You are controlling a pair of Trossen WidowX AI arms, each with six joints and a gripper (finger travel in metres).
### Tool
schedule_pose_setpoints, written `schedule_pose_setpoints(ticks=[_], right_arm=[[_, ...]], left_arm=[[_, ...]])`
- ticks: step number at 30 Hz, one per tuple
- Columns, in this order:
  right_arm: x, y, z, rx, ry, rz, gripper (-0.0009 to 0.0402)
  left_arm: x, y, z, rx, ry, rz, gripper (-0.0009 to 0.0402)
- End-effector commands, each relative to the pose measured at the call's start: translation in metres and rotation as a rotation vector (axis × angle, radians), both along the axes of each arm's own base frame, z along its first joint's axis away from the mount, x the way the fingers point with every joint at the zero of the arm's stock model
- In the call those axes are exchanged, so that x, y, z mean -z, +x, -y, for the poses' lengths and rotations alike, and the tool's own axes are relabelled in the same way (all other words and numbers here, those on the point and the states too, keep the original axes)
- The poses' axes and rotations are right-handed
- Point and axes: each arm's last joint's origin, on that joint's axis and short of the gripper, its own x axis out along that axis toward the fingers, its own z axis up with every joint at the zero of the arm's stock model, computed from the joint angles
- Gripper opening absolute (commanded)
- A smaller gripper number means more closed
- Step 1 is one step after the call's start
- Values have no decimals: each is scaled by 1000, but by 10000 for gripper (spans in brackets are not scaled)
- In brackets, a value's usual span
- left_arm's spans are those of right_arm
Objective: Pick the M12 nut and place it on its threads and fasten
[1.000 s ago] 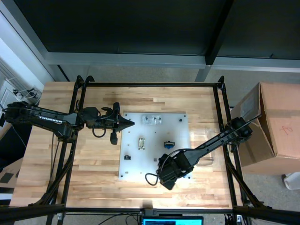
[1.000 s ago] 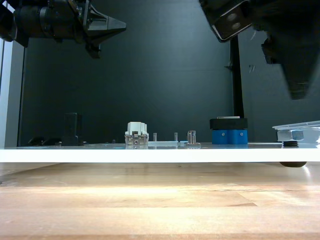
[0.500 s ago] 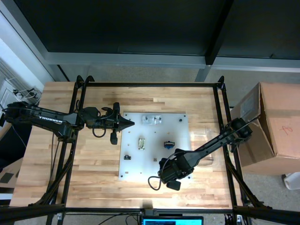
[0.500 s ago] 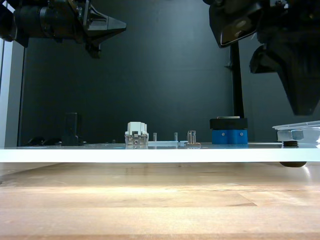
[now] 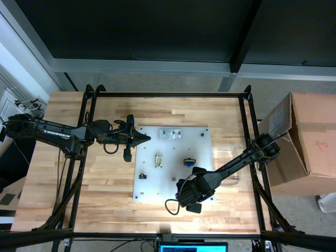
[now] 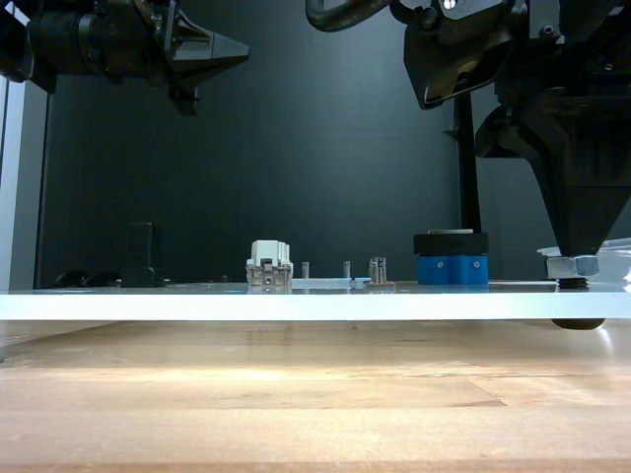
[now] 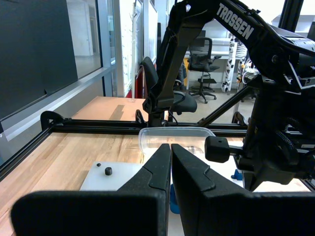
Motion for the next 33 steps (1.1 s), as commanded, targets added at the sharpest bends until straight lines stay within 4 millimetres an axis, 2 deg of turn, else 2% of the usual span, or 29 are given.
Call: schedule_pose_setpoints(ticks=[1, 4, 8, 20, 29, 33], right_arm=[[3, -1, 0, 1, 2, -3, 0], [7, -1, -3, -7, 86, -19, 0], [10, -1, -9, -122, 273, -76, 0], [1, -1, -1, -56, 41, -15, 0], [4, -1, -2, -28, 18, 3, 0], [4, 1, -6, -51, 114, -14, 0]], left_arm=[[0, 0, 0, 0, 0, 0, 0], [0, 0, 0, 0, 0, 0, 0], [0, 0, 0, 0, 0, 0, 0], [0, 0, 0, 0, 0, 0, 0], [0, 0, 0, 0, 0, 0, 0], [0, 0, 0, 0, 0, 0, 0]])
